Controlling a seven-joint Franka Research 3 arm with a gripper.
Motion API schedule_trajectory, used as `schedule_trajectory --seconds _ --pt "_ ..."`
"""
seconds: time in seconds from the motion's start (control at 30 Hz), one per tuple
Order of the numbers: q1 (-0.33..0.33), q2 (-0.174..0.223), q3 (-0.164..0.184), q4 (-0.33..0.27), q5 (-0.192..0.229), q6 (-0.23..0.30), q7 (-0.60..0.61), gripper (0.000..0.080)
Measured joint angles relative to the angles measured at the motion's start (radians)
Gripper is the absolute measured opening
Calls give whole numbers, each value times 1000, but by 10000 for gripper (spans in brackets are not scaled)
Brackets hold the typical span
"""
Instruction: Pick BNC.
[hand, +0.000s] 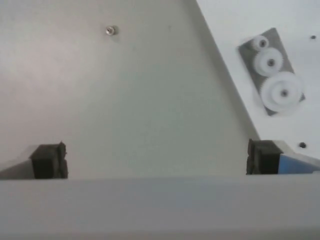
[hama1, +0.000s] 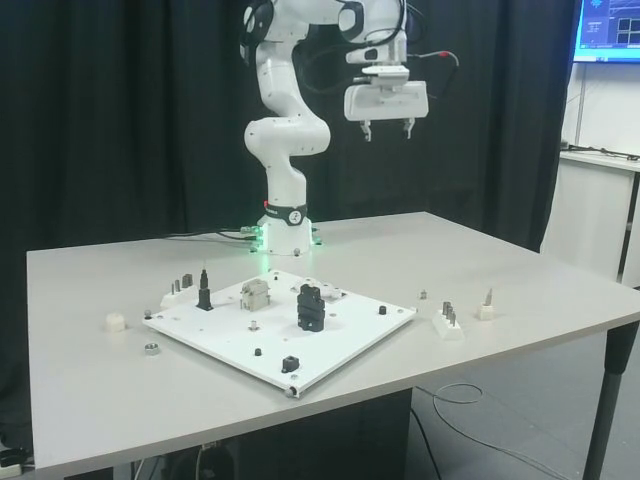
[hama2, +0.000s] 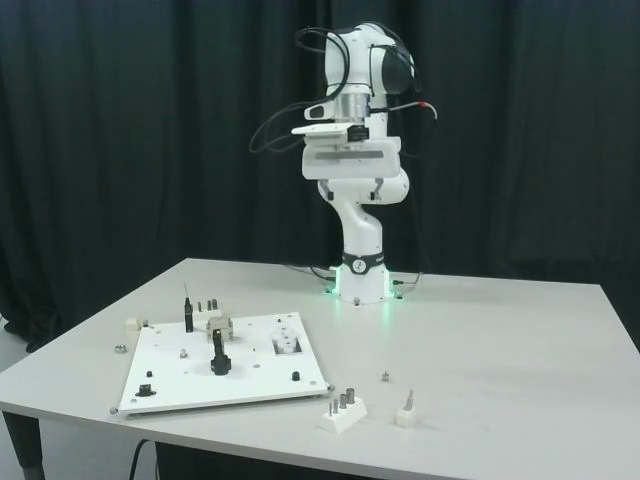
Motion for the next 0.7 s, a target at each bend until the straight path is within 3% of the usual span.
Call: schedule_trajectory --seconds 0.7 --pt "0 166 96 0 14 123 65 800"
